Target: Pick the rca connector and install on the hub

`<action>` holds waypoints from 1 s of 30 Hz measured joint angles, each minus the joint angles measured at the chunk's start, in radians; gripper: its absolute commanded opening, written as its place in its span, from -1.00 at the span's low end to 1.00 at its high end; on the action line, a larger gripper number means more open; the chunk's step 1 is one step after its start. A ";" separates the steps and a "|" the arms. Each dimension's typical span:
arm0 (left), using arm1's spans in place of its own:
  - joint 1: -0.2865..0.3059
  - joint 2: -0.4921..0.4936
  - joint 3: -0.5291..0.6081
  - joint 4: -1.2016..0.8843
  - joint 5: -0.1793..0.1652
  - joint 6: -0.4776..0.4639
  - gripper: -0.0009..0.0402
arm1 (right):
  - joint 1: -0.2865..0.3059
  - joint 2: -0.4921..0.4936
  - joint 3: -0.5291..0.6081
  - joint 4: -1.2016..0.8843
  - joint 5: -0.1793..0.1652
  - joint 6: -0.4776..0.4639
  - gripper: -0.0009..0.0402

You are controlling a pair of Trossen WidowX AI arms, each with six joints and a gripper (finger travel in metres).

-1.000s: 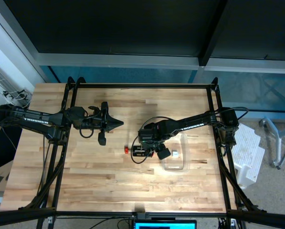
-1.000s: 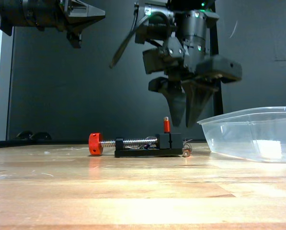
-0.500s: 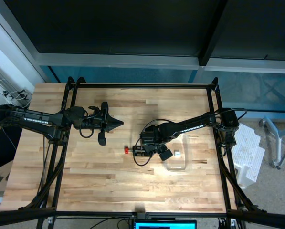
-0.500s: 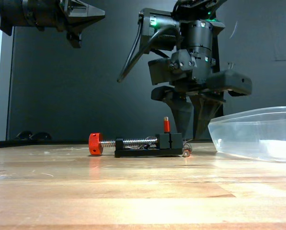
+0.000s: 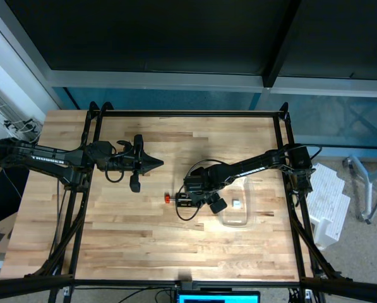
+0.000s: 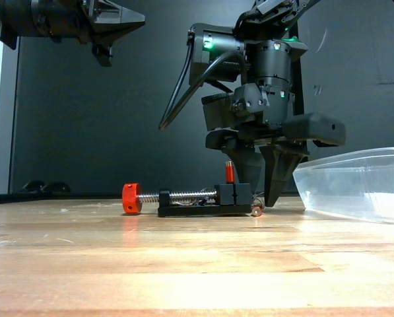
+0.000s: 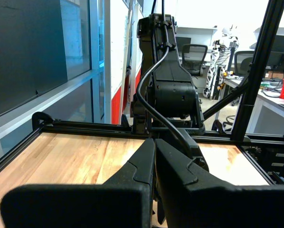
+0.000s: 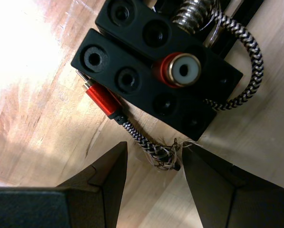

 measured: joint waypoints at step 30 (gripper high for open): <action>0.000 0.000 0.000 0.000 0.000 0.000 -0.96 | -0.010 -0.018 0.002 -0.005 0.004 -0.021 -0.96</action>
